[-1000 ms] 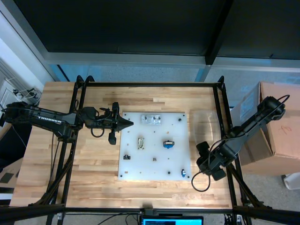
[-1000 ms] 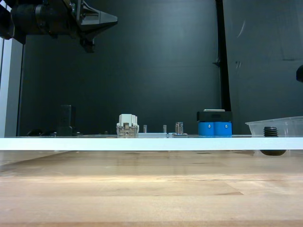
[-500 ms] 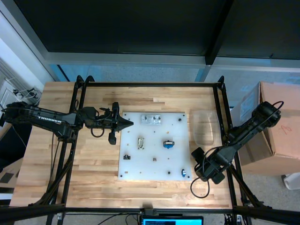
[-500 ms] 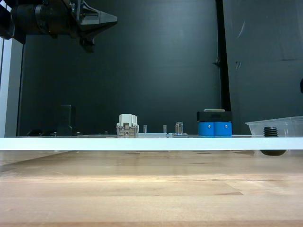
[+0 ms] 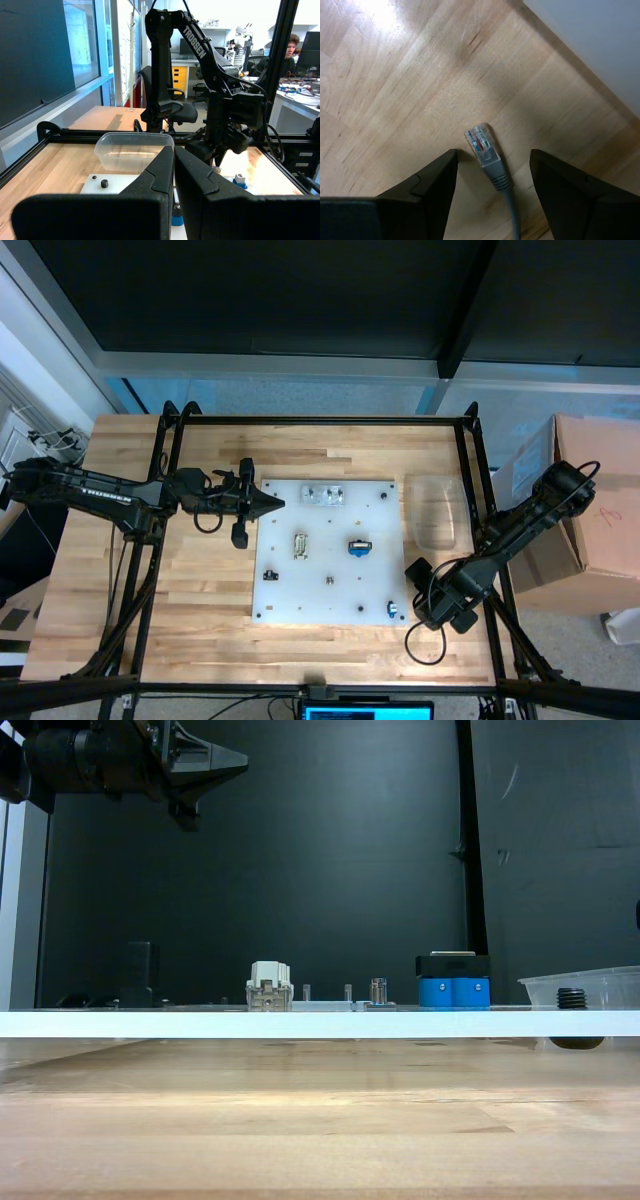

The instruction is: Remove the RJ45 connector from the taskboard and place in the container

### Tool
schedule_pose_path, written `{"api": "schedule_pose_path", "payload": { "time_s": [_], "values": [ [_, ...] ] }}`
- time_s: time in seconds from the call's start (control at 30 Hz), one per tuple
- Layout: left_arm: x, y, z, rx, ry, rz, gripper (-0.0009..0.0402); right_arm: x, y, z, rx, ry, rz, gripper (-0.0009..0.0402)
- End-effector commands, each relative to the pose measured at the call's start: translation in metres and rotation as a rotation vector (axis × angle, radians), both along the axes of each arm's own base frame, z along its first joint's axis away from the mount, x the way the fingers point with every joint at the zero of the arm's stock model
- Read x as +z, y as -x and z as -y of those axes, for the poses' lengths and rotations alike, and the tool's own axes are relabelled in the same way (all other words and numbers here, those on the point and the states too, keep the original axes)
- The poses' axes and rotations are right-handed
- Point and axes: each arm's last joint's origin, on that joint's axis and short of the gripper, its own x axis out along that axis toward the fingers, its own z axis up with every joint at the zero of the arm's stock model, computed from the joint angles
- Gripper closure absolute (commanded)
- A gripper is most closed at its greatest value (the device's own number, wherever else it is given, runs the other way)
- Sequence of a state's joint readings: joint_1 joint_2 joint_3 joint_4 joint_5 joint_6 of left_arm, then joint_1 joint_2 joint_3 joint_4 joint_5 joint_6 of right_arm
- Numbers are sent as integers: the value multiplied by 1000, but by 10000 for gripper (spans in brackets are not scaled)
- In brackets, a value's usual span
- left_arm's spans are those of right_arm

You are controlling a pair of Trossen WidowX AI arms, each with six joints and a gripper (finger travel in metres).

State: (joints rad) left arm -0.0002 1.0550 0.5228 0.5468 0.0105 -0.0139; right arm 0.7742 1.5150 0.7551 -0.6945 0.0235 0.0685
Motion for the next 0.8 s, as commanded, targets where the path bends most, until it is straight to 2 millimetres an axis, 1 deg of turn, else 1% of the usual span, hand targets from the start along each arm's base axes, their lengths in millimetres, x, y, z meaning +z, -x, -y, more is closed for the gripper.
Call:
{"api": "schedule_pose_path", "payload": {
  "time_s": [0.03,0.23,0.33,0.8],
  "values": [
    [0,0,0,0,0,0,393,-2,1,1,0,5,-4,207],
    [0,0,0,0,0,0,393,-4,3,1,2,7,-5,229],
    [0,0,0,0,0,0,393,-4,3,1,4,7,-6,248],
    [0,0,0,0,0,0,393,-4,4,1,3,7,-7,381]
  ]
}}
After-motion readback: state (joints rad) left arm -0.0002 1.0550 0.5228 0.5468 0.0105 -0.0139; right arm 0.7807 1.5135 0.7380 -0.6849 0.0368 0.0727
